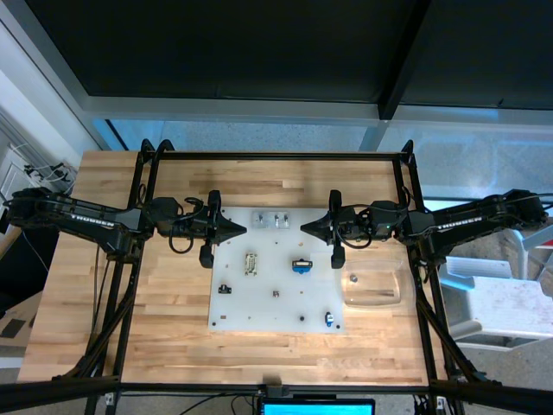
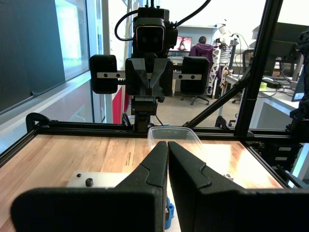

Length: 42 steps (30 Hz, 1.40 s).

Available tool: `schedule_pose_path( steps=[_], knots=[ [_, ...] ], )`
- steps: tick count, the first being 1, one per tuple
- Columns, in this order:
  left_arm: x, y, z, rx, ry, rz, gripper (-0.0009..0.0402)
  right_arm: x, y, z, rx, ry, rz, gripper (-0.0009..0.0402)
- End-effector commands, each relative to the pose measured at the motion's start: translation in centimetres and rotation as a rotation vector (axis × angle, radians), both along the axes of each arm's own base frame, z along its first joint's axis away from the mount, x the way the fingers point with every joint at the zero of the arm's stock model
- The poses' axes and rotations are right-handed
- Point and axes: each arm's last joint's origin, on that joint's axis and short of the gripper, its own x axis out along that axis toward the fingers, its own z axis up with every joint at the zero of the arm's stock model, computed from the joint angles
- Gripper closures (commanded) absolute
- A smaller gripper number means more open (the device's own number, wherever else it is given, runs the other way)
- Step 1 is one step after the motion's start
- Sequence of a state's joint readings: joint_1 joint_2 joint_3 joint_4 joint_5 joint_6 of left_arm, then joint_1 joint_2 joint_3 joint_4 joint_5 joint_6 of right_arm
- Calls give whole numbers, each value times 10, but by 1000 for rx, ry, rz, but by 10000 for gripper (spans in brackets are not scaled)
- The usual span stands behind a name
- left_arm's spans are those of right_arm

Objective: Pick the M12 fastener and fasten on the M12 threads

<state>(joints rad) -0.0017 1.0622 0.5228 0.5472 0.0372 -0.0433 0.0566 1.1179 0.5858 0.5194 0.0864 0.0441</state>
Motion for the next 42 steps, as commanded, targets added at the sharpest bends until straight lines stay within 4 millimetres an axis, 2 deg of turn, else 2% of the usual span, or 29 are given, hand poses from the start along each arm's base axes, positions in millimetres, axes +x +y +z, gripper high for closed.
schedule_pose_path(
  steps=[1,15,20,34,42],
  knots=[
    [0,0,0,0,0,0,393,0,0,0,0,-1,1,393],
    [0,0,0,0,0,0,393,0,0,0,0,-1,4,393],
    [0,0,0,0,0,0,393,-2,1,6,0,4,11,393],
    [0,0,0,0,0,0,393,-6,5,18,-75,411,88,393],
    [0,0,0,0,0,0,393,-13,7,26,-128,582,117,393]
  ],
)
